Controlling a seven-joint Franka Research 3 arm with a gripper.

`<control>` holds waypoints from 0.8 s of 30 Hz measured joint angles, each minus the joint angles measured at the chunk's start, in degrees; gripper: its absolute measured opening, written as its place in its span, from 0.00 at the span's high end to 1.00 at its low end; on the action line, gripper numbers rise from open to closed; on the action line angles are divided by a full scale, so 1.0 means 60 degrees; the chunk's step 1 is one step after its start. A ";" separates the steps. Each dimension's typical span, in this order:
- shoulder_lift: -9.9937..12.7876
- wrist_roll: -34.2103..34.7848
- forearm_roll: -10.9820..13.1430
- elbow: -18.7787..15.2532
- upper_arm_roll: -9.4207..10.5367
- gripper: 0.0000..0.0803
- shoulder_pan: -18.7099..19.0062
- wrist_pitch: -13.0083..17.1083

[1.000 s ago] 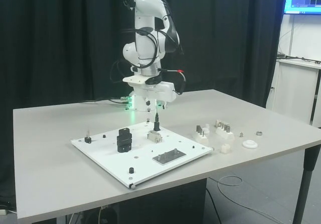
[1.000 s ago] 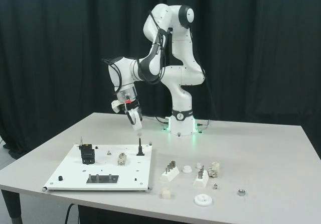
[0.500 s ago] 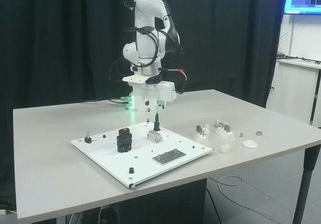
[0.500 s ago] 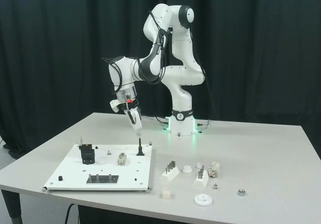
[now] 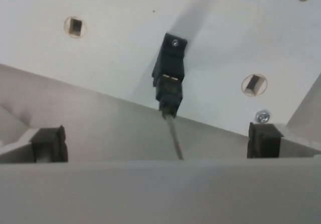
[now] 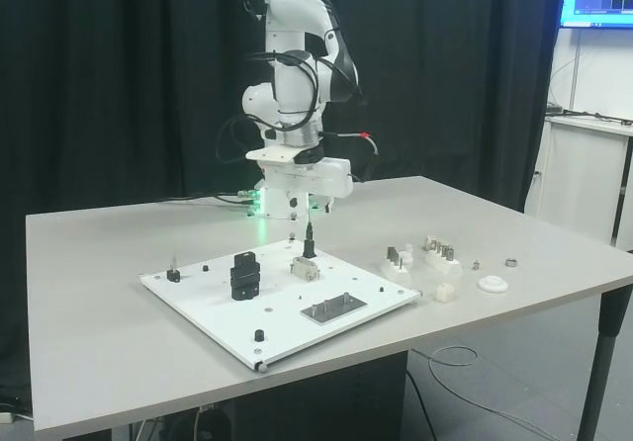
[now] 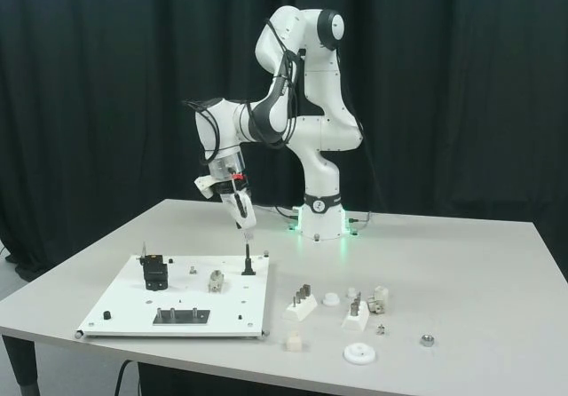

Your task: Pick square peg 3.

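Table point(image 6: 89, 263) grey | white board point(image 6: 213, 308) on it | black curtains point(image 7: 106, 76) behind | fingers point(image 5: 47, 143) apart, empty

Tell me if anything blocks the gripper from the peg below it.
Nothing visible does. The gripper hangs open above the upright peg on the white board, with only clear air between them.

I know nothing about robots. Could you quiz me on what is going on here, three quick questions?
1. True or false: the gripper holds the upright black peg.
2. Which lies nearer the peg: the black block or the white ring?
3. What does the white board rest on?

Key: 1. False, it hangs above it, fingers apart. 2. The black block. 3. The grey table.
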 joint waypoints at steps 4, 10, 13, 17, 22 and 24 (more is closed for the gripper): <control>-0.0056 0.0000 -0.0034 0.0000 0.0107 0.00 0.0000 0.0000; -0.0105 0.0000 -0.0174 0.0000 0.0230 0.00 0.0000 0.0012; -0.0125 -0.0099 -0.0249 0.0000 0.0299 0.00 0.0001 0.0059; -0.0136 -0.0488 -0.0278 0.0000 0.0394 0.00 0.0002 0.0197; -0.0136 -0.0922 -0.0277 0.0000 0.0561 0.00 0.0006 0.0384; -0.0136 -0.1000 -0.0274 0.0000 0.0649 0.00 0.0022 0.0476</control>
